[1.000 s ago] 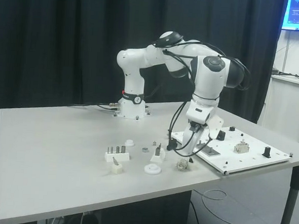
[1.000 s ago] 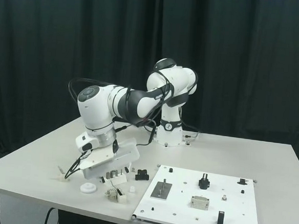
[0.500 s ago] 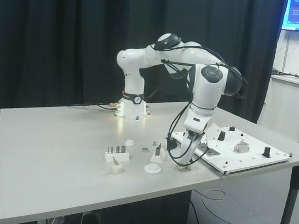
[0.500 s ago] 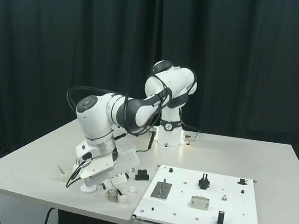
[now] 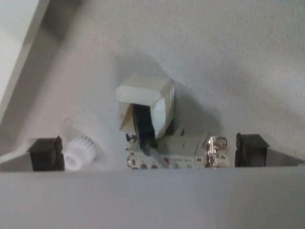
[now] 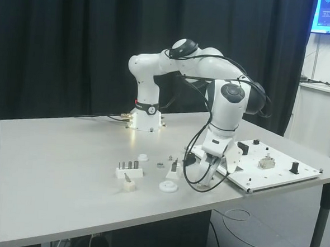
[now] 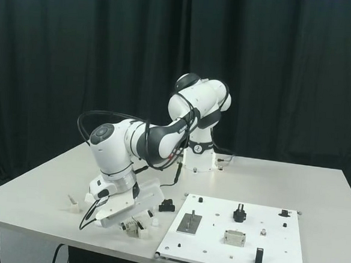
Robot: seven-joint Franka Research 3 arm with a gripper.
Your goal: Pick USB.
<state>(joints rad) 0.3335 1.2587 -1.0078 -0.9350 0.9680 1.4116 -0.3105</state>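
The USB part [image 5: 174,153] is a small pale piece with a metal connector at one end, lying on the grey table [image 5: 228,57]. In the wrist view my gripper [image 5: 147,151] is open and low over it, with one black fingertip [image 5: 45,153] on each side and neither one touching it. From the second room view the USB part [image 7: 134,227] shows just below the gripper [image 7: 127,223], near the table's front edge. In the first room view the gripper [image 6: 201,184] hides the part.
A white block with a black slot [image 5: 145,107] stands just behind the USB part, and a white gear [image 5: 82,152] lies by one fingertip. The white board [image 6: 274,169] with mounted parts is close beside the gripper. A peg block [image 6: 129,170] and a second gear [image 6: 168,186] lie further off.
The arm has swung down and lowered the gripper from above the table until it sits around the USB part. The fingers stay apart and nothing is held.
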